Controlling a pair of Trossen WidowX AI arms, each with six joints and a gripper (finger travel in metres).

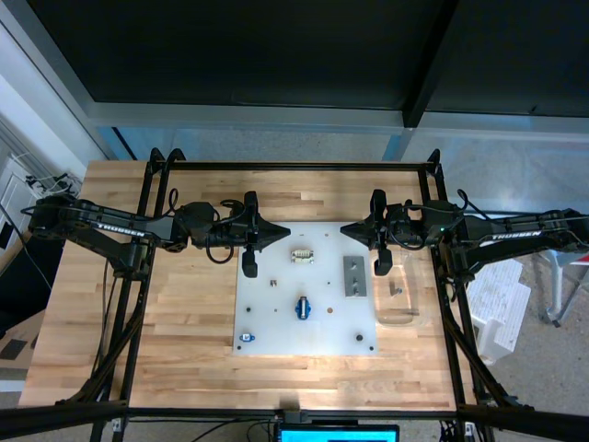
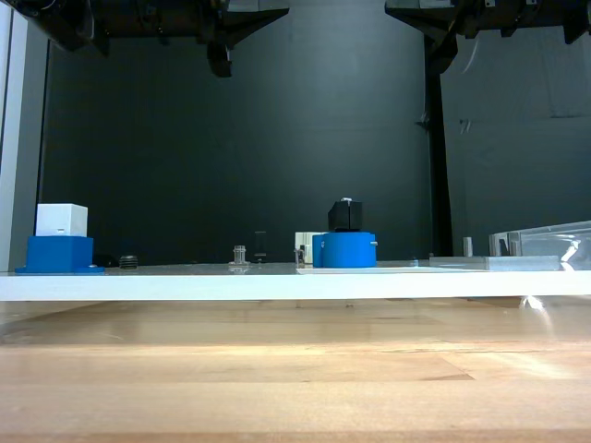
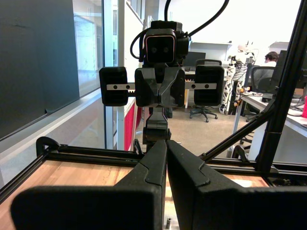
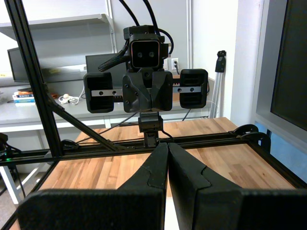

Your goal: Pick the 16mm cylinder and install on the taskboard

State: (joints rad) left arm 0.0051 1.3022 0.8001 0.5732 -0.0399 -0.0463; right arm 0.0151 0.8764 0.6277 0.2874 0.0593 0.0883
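A pale wooden worktop (image 1: pixel 184 322) fills a black frame (image 1: pixel 294 166), with a dark wall behind it and grey floor beyond the far edge. The white taskboard (image 1: pixel 276 322) lies flat at its middle and carries a grey metal block (image 1: pixel 355 275), a blue fitting (image 1: pixel 302 308) and a beige connector (image 1: pixel 301 254). Just beside the board's right edge is a clear plastic tray (image 1: pixel 402 318). A tiny grey peg stands in it, which I take for the 16mm cylinder (image 1: pixel 396 288), so it is apart from both arms and not on the board. By this the task looks barely begun: the pick, the carry and the seating in a hole are all left to do. The left pincer (image 1: pixel 283 231) hangs high over the board's far left part and the right pincer (image 1: pixel 347 229) over its far right part, tips facing each other. Each has its fingers pressed together and holds nothing.
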